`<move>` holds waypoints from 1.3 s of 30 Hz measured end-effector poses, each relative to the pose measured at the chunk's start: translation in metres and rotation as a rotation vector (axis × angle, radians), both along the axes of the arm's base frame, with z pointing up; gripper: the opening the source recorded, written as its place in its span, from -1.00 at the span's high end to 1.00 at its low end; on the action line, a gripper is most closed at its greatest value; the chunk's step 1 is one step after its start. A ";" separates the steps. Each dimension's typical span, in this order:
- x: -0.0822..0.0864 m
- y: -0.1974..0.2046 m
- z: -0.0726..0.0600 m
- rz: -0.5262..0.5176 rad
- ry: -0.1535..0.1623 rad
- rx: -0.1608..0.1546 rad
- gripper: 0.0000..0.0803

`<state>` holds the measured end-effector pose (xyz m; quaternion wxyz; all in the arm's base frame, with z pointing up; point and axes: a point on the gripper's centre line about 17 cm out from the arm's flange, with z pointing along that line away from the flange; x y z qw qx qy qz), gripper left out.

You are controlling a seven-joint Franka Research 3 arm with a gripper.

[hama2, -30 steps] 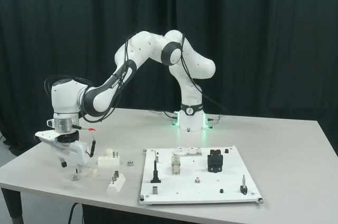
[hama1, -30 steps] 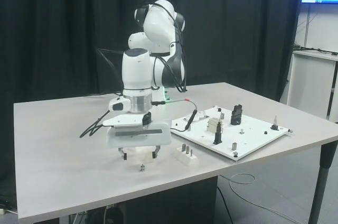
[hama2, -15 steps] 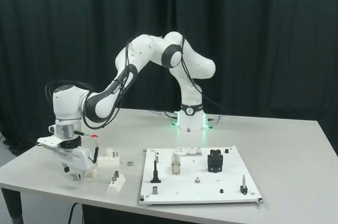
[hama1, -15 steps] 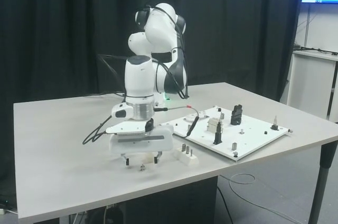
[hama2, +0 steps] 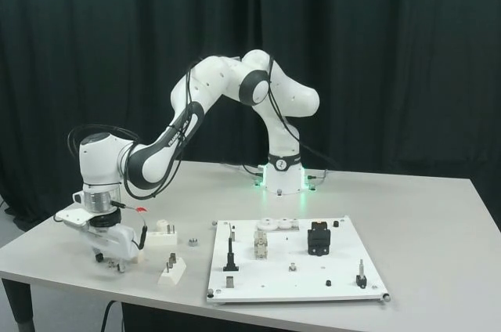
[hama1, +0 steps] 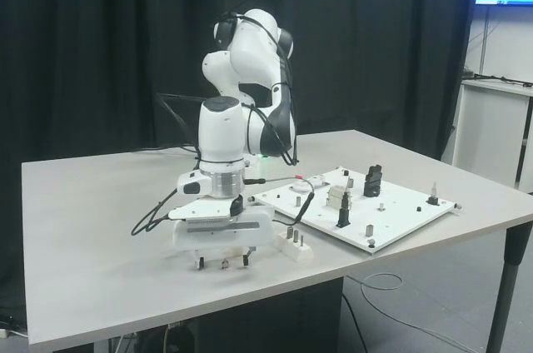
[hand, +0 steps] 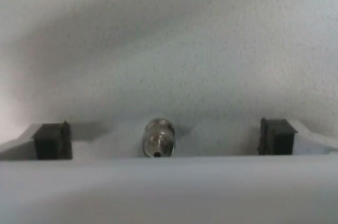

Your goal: Pick BNC.

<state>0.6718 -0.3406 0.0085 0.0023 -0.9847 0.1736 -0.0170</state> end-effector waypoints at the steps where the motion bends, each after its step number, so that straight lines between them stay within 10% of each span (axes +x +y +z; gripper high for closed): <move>1: 0.000 0.000 -0.001 0.000 0.000 -0.001 -0.99; 6: 0.001 -0.002 -0.005 0.005 -0.001 -0.006 -0.97; 7: 0.001 -0.002 -0.004 0.007 -0.001 -0.007 -0.50; 17: 0.002 -0.002 -0.005 0.047 -0.001 -0.008 -0.50; 18: 0.002 -0.001 -0.005 0.051 -0.001 -0.008 0.44; 23: 0.002 0.000 -0.004 0.074 -0.001 -0.007 0.68; 39: 0.019 0.004 0.016 0.123 -0.018 -0.009 0.68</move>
